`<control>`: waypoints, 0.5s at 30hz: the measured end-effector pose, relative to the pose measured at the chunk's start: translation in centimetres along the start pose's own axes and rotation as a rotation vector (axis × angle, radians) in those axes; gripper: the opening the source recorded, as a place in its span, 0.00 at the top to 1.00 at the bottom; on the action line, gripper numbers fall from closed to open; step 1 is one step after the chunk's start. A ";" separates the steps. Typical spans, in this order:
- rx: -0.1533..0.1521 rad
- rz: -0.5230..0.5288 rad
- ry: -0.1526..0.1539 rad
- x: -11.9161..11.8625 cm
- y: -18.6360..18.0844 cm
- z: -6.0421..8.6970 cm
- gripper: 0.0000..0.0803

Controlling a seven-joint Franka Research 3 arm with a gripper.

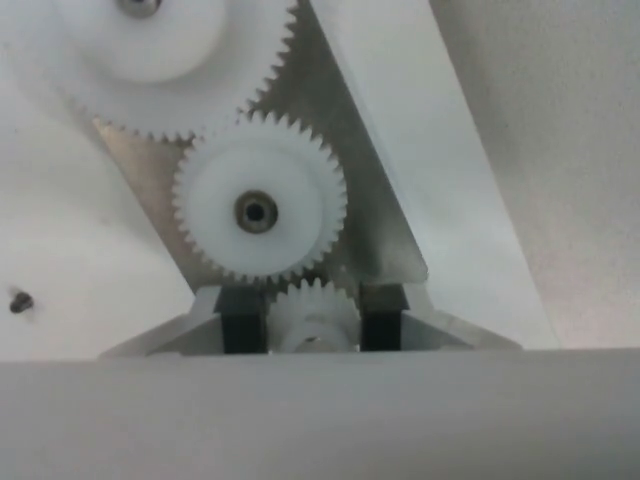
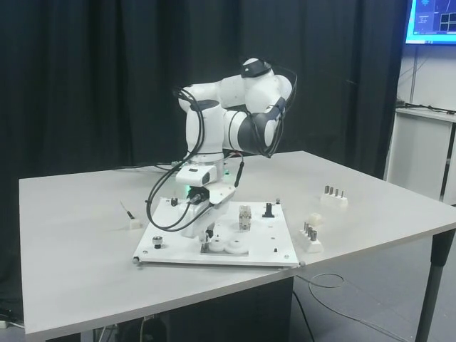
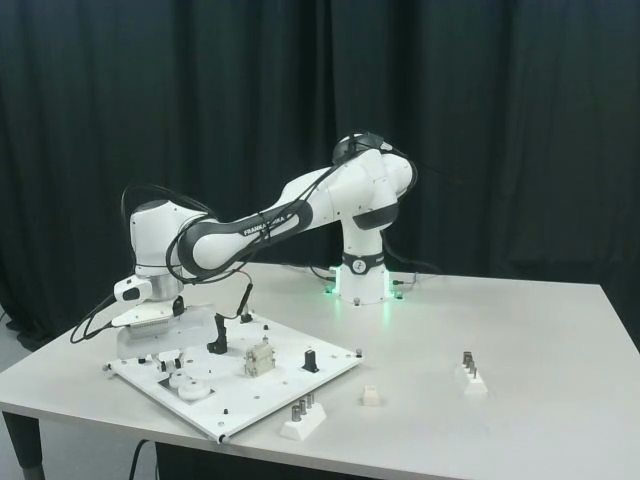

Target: Insert small gear.

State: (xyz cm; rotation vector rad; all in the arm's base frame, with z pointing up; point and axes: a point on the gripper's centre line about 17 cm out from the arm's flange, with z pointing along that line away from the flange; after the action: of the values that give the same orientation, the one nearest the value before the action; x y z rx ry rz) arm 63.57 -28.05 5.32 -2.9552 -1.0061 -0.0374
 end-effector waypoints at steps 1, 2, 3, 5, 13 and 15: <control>0.000 -0.003 0.000 0.0 0.0 0.0 0.76; 0.000 -0.005 -0.001 0.0 0.0 0.0 0.76; 0.000 -0.007 -0.001 0.0 0.0 0.0 0.76; -0.001 -0.007 -0.001 0.0 0.0 0.0 0.76; 0.000 0.001 0.009 -0.1 0.0 0.0 0.76; 0.000 0.006 0.016 -0.1 0.0 0.0 0.76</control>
State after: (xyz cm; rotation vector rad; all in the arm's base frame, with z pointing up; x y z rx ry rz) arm 63.52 -28.10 5.32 -2.9529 -0.9946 -0.0614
